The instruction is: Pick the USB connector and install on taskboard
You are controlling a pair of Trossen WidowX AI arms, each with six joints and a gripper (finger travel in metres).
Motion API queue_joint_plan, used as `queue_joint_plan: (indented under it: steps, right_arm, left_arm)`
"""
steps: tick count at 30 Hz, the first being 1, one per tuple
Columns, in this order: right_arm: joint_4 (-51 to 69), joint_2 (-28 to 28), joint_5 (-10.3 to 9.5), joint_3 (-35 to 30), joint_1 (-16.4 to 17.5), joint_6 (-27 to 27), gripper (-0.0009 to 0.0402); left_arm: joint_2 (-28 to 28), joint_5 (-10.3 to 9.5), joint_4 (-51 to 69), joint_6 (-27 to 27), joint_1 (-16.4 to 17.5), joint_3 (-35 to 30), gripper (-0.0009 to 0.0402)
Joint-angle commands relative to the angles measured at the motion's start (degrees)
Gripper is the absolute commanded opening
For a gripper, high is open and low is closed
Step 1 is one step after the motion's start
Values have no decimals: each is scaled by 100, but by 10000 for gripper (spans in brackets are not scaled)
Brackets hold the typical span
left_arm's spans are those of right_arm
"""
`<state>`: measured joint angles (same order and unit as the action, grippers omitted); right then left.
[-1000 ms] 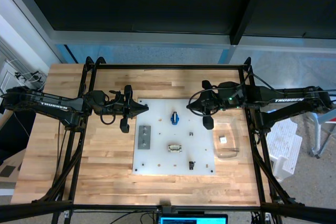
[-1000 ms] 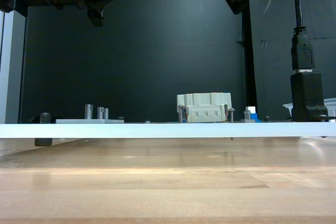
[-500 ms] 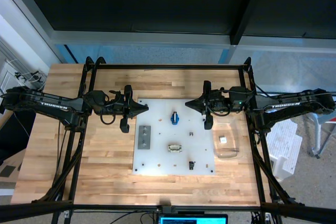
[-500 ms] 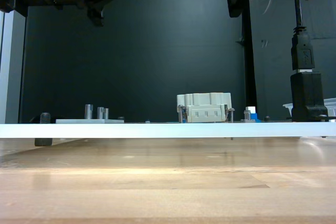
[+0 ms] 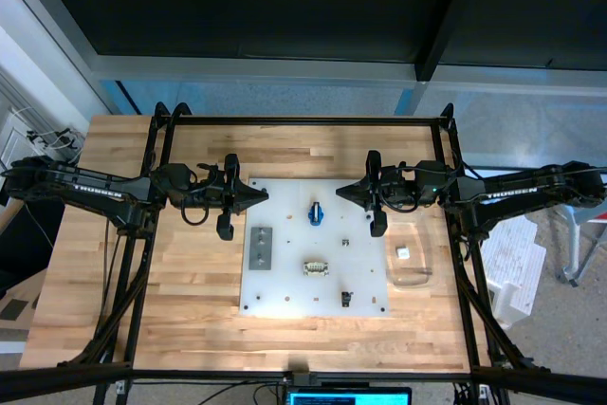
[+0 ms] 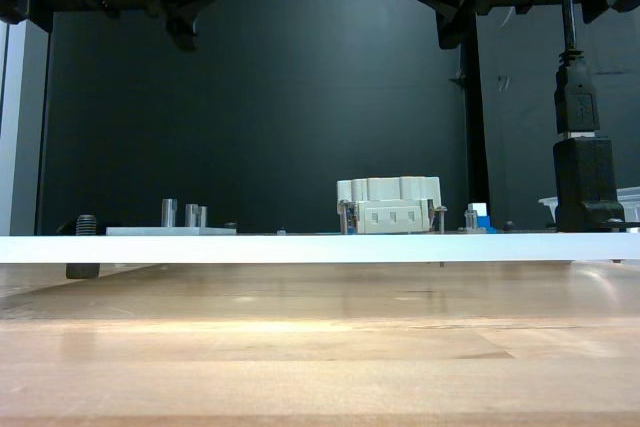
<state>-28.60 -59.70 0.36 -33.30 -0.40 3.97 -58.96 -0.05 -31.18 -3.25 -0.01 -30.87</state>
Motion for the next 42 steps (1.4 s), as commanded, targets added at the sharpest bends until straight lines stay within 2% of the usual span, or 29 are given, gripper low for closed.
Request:
queue_joint_plan:
  steps: [1, 42]
  right_arm:
    - [0, 0, -50, -4, -37, 9, 0]
    - [249, 0, -44, -4, -33, -15, 0]
  left_arm:
    - [0, 0, 0, 2, 2, -2, 0]
    - [0, 0, 0, 2, 0, 0, 0]
